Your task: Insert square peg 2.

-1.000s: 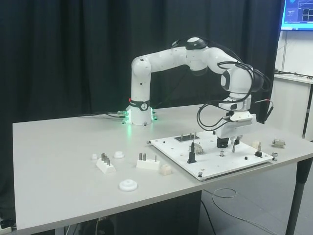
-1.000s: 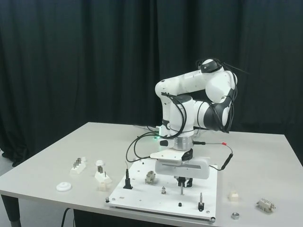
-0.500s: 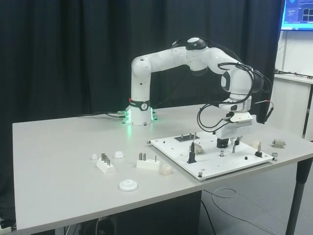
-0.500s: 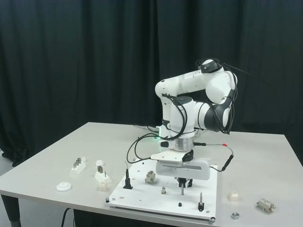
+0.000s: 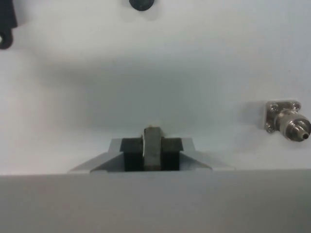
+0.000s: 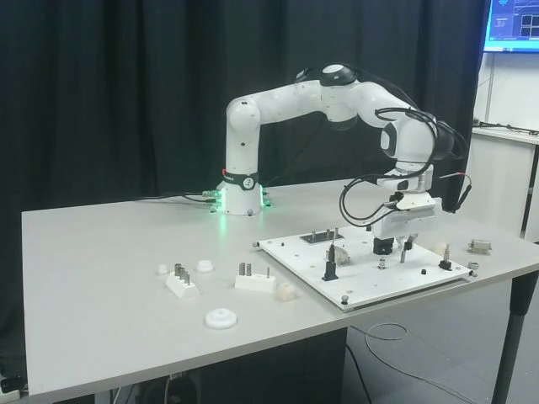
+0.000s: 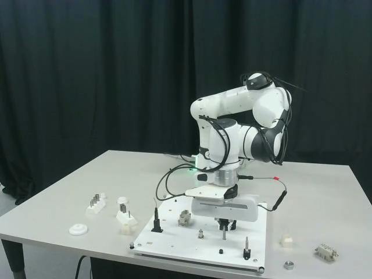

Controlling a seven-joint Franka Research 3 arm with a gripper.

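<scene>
From the wrist I see the tool clamped on the square peg, low over the white board; the peg's lower end is hidden. A threaded connector sits apart. Farther off, small white blocks on the counter, details unclear.

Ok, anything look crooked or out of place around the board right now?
Nothing stands out. The hand holds the square peg upright over the white board, and the loose fixtures beside it stand upright on the grey table.
</scene>
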